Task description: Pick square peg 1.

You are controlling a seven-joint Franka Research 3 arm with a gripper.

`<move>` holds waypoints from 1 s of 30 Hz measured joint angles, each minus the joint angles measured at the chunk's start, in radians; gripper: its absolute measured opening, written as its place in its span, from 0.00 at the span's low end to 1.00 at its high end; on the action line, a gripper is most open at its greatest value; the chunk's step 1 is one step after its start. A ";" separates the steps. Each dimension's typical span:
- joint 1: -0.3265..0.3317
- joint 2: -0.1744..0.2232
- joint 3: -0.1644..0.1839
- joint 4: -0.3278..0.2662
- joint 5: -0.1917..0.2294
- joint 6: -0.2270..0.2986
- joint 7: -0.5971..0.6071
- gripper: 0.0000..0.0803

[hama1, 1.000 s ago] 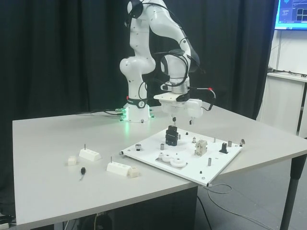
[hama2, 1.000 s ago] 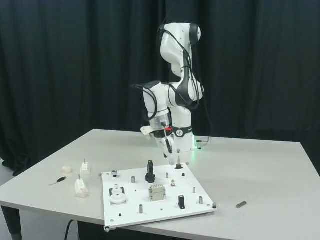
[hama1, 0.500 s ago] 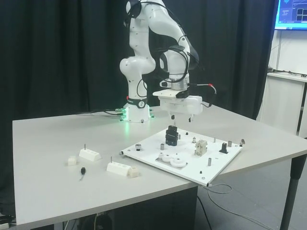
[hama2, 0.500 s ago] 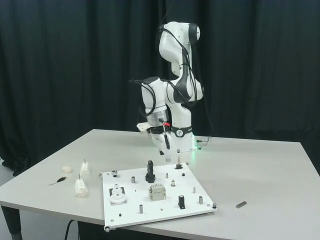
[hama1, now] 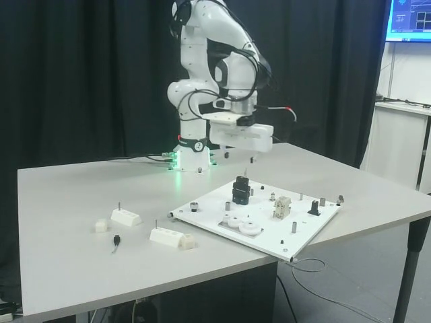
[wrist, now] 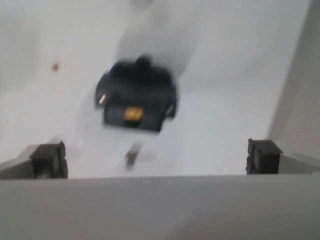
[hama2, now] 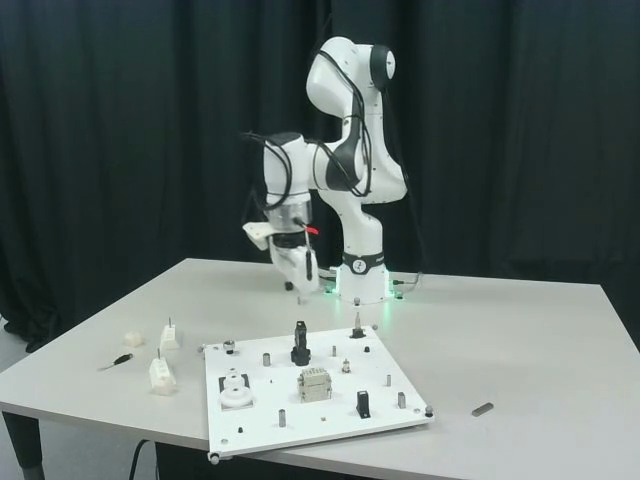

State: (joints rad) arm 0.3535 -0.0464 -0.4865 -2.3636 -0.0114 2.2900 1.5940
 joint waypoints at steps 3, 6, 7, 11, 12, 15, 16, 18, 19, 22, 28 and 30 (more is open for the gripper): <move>-0.014 -0.001 -0.012 0.024 -0.049 -0.024 -0.035 1.00; -0.031 -0.001 -0.023 0.045 -0.085 -0.041 -0.084 1.00; -0.038 -0.001 -0.026 0.051 -0.095 -0.045 -0.102 1.00; -0.065 0.000 -0.040 0.072 -0.137 -0.052 -0.184 1.00; -0.072 0.001 -0.044 0.077 -0.146 -0.052 -0.206 1.00; -0.096 0.006 -0.054 0.092 -0.172 -0.052 -0.290 1.00; -0.104 0.009 -0.057 0.097 -0.179 -0.052 -0.322 1.00; -0.119 0.015 -0.064 0.107 -0.192 -0.052 -0.391 1.00; -0.128 0.019 -0.068 0.113 -0.198 -0.051 -0.428 1.00; -0.153 0.033 -0.077 0.129 -0.204 -0.050 -0.532 1.00; -0.201 0.074 -0.097 0.164 -0.206 -0.042 -0.739 1.00; -0.216 0.090 -0.103 0.175 -0.206 -0.038 -0.810 1.00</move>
